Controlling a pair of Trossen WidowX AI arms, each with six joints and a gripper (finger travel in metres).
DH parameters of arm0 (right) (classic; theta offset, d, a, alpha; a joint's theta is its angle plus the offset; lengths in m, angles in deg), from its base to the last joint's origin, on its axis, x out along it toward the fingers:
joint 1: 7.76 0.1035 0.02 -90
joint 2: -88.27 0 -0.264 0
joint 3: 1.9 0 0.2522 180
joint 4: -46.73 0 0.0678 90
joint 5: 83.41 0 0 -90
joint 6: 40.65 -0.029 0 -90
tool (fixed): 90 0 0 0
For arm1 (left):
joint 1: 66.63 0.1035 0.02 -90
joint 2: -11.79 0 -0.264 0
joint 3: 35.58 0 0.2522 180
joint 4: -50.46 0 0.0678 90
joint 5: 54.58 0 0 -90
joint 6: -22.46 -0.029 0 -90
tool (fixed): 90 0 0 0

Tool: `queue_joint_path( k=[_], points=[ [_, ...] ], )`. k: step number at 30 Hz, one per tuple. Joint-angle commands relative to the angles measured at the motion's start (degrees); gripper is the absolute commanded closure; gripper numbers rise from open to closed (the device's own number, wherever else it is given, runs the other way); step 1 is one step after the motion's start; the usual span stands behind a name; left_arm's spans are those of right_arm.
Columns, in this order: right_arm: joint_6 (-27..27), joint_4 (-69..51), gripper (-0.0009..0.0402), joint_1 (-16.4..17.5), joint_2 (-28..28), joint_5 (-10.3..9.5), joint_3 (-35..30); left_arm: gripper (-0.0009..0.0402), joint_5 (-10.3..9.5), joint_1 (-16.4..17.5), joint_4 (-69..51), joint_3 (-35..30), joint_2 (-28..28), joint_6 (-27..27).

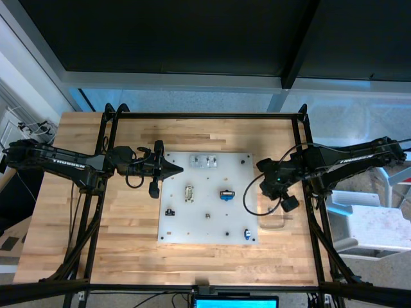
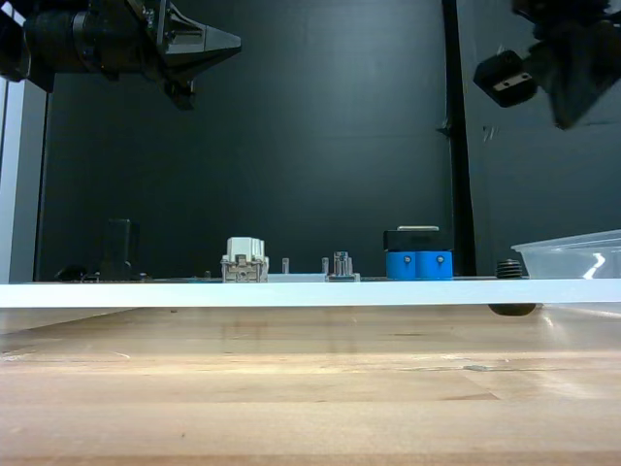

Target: Pick the M12 fastener and fasten on the M12 threads

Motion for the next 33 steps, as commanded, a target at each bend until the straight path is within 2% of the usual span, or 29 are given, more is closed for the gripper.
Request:
queue_joint_path(
  k=[1, 6, 9, 13, 22, 27, 33],
  points=[
    [2.0, -3.5, 0.0393, 0.8, 0.0, 0.02, 0.1, 0.0393, 0.00, 0.0, 0.0, 0.0, 0.0, 0.0],
    [6.8, -7.9, 0.0393, 1.9, 0.1, 0.02, 0.2, 0.0393, 0.00, 0.0, 0.0, 0.0, 0.0, 0.0],
    [12.3, -10.0, 0.0393, 2.9, 0.8, 0.24, 0.2, 0.0393, 0.00, 0.0, 0.0, 0.0, 0.0, 0.0],
    [19.7, -10.8, 0.0393, 4.9, 2.7, 1.60, 0.2, 0.0393, 0.00, 0.0, 0.0, 0.0, 0.0, 0.0],
    [25.8, -10.8, 0.0389, 9.1, 8.6, 2.01, 0.2, 0.0393, 0.00, 0.0, 0.0, 0.0, 0.0, 0.0],
    [29.0, -9.2, 0.0365, 10.3, 10.5, 1.97, 0.2, 0.0393, 0.00, 0.0, 0.0, 0.0, 0.0, 0.0],
    [31.7, -8.8, 0.0310, 11.4, 12.6, 1.99, 1.0, 0.0393, 0.00, 0.0, 0.0, 0.0, 0.0, 0.0]
  ],
)
